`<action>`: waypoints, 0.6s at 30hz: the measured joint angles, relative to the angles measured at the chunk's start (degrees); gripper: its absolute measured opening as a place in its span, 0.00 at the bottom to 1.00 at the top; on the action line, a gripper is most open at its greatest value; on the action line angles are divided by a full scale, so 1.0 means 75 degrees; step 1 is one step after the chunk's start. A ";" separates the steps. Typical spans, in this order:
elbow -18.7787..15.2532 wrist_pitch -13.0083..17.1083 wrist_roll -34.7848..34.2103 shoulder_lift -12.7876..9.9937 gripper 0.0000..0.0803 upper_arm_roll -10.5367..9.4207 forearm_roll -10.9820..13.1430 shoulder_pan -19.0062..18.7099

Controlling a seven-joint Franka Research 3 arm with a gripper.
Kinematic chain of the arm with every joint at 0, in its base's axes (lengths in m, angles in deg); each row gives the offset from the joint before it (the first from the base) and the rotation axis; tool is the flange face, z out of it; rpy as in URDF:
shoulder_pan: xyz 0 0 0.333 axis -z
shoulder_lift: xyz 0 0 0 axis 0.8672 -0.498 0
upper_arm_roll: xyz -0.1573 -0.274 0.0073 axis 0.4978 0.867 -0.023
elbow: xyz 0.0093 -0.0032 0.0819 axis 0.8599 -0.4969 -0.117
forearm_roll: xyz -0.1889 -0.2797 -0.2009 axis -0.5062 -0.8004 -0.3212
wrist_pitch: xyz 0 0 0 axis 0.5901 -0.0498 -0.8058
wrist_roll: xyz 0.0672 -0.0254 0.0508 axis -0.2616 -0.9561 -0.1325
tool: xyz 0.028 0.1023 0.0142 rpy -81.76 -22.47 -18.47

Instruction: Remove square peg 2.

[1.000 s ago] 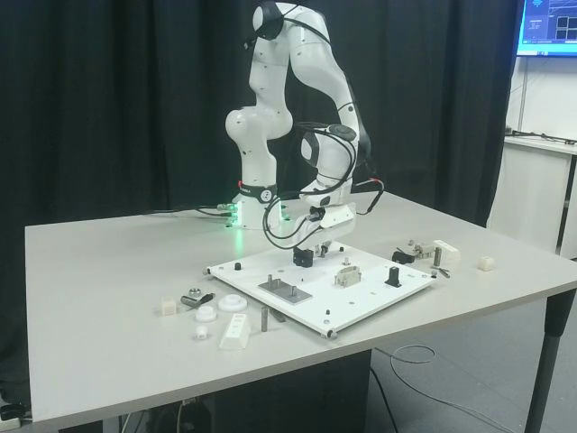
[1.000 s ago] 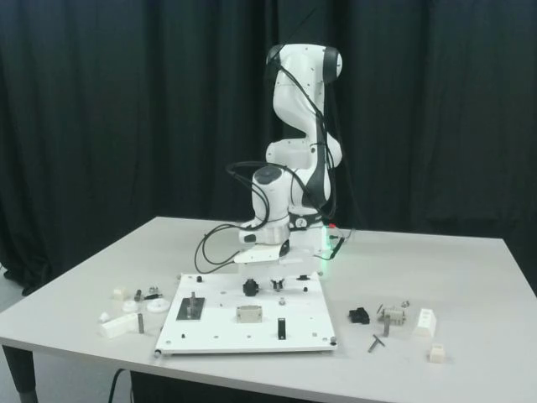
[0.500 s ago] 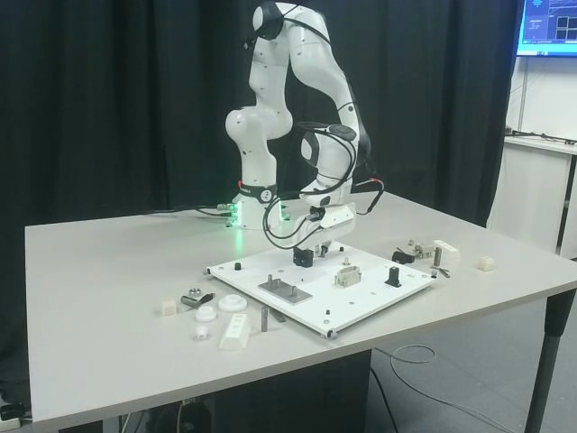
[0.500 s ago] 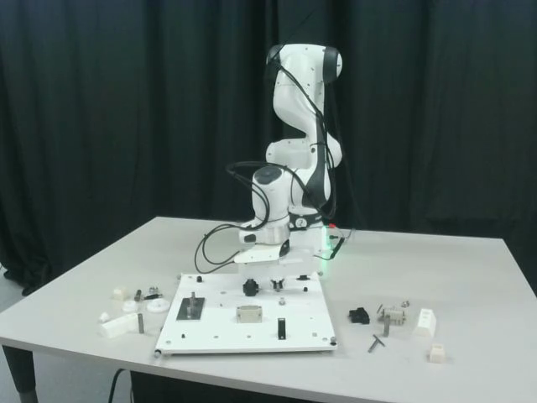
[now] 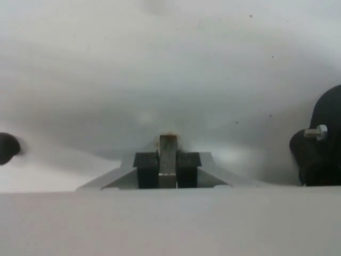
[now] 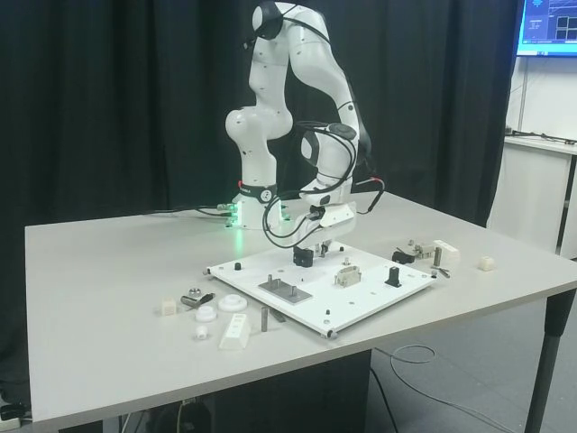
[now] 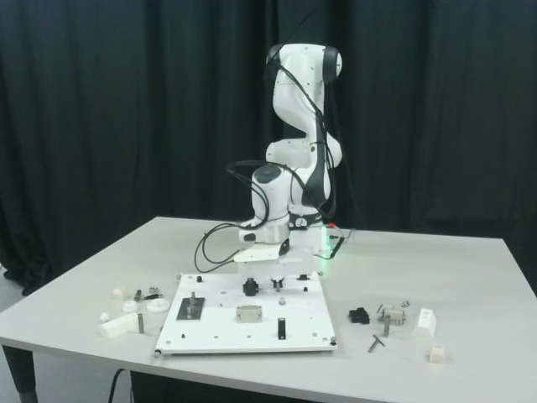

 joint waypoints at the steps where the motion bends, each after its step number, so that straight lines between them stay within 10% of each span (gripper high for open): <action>1: 0.0002 -0.0006 0.0000 0.0001 0.08 0.0000 0.0000 0.0000; 18: 0.0035 -0.0137 0.0029 0.0064 0.08 0.0009 -0.0095 0.0006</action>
